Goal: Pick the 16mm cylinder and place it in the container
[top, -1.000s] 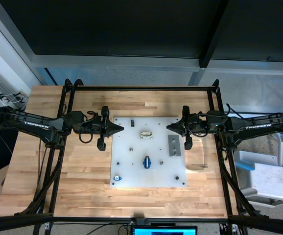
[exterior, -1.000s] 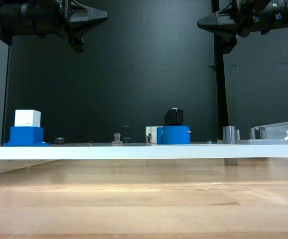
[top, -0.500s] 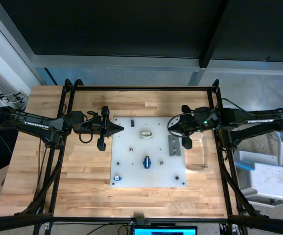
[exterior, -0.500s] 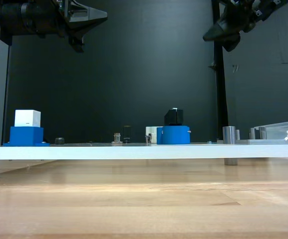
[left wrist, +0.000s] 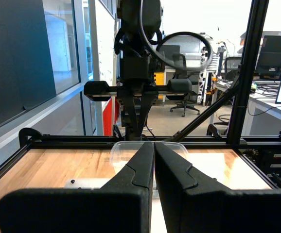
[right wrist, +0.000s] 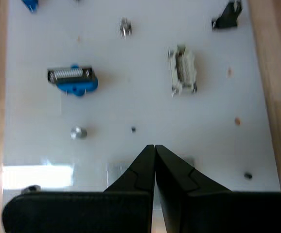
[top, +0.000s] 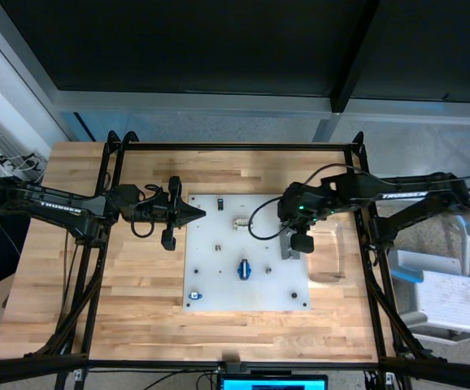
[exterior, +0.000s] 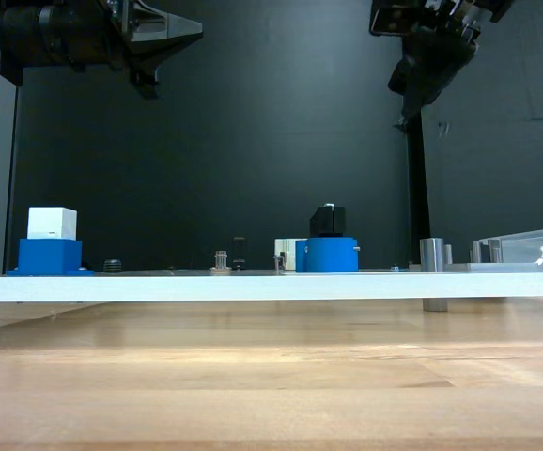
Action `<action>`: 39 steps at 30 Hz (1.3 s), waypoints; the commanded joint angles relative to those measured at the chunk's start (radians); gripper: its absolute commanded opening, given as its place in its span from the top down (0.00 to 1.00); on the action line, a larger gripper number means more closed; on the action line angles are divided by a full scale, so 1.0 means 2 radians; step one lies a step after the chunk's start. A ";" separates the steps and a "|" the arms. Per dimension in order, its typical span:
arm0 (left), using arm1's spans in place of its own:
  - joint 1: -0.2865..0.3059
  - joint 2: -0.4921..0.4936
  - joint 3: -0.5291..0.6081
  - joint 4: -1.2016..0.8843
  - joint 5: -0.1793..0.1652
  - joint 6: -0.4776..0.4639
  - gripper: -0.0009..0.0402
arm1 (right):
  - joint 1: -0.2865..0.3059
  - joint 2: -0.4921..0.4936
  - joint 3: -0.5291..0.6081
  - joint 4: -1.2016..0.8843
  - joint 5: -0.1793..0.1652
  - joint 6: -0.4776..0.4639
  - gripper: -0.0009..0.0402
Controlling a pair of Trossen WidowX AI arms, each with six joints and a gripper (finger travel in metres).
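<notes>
The 16mm cylinder (top: 294, 294) stands upright near the front right corner of the white board; in the low view the cylinder (exterior: 432, 254) shows as a grey metal post. The container (top: 338, 258), a clear tub, rests on the wood just right of the board, and the container (left wrist: 123, 148) also shows beyond the left fingers. High over the board's right side, my right gripper (top: 287, 221) (exterior: 401, 83) (right wrist: 154, 146) tilts downward, shut and holding nothing. My left gripper (top: 202, 214) (exterior: 199, 33) (left wrist: 153, 144) hangs level above the board's left edge, shut and empty.
On the white board (top: 219, 280) sit a grey block (top: 287, 244), a blue connector (top: 244, 268), a white connector (top: 241, 221), a small black part (top: 219, 203) and a blue-and-white piece (top: 193, 296). A small silver stud (right wrist: 77, 132) is beside the blue connector (right wrist: 72, 80).
The right arm has swung inward over the board and tipped its gripper from level to pointing down. The left arm has not moved.
</notes>
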 commanded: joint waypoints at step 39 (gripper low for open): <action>0.000 0.000 0.000 0.000 0.000 0.000 0.98 | 0.120 0.169 0.093 -0.057 0.008 0.081 0.98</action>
